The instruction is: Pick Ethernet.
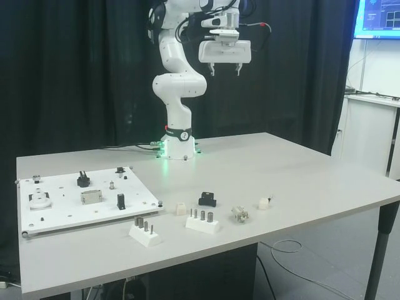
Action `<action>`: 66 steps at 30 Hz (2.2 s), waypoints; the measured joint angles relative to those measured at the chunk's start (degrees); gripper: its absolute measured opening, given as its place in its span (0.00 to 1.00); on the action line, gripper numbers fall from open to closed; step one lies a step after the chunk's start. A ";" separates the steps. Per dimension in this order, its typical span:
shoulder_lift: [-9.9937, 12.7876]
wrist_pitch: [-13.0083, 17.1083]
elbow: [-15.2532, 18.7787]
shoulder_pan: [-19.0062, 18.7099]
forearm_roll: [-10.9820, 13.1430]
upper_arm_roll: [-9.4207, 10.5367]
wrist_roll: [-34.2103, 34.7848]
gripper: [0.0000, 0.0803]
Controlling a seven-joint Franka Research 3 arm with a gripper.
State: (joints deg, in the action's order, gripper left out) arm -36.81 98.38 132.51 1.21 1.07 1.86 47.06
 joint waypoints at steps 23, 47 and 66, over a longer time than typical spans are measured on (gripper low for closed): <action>1.38 1.99 0.00 0.25 -1.31 -0.04 0.00 1.00; 3.04 4.56 0.00 0.73 -1.97 -0.34 -0.05 1.00; 3.50 4.95 -0.52 0.74 -2.25 -0.49 -0.13 1.00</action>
State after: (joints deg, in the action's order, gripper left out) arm -33.31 103.33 131.99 1.95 -1.19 1.37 46.93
